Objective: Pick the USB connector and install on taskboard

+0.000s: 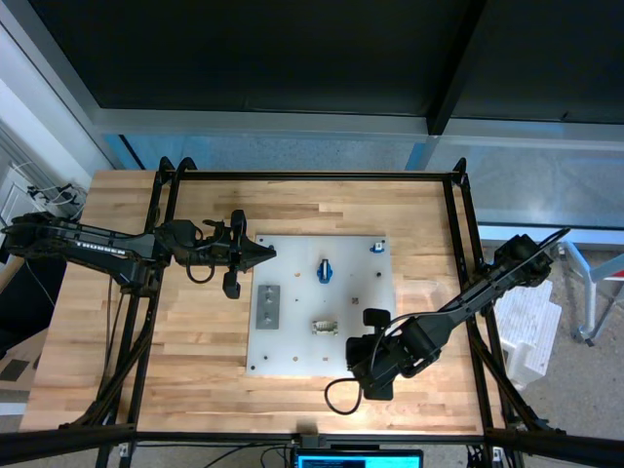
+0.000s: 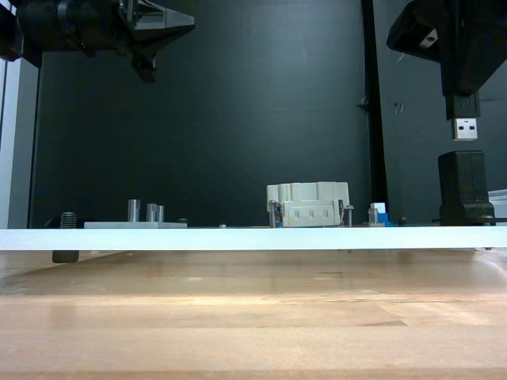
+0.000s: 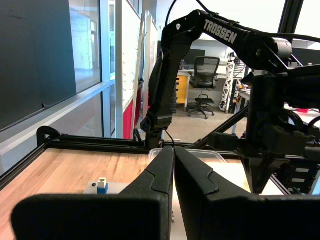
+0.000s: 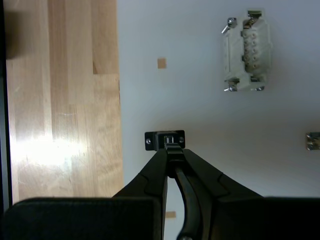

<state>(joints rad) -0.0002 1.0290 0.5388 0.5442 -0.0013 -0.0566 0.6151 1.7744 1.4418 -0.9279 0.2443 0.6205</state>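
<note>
Table [image 1: 117, 292] | right gripper [image 4: 171, 152] holds USB connector [image 2: 466, 127] above taskboard [image 1: 292, 361] | left gripper [image 1: 263, 253] aloft leftward

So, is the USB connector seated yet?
No: the USB connector, in the right gripper, hangs clear above the black socket; the left gripper hovers over the taskboard edge.

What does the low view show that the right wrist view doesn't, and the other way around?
Only the low view: the USB connector hangs from the shut right gripper with a clear gap above the black socket, and the left gripper sits high at the left. Only the right wrist view: the right gripper's tips overlapping that socket from above, and the wooden table beside the taskboard. Both: the cream connector, the socket and the taskboard.
</note>
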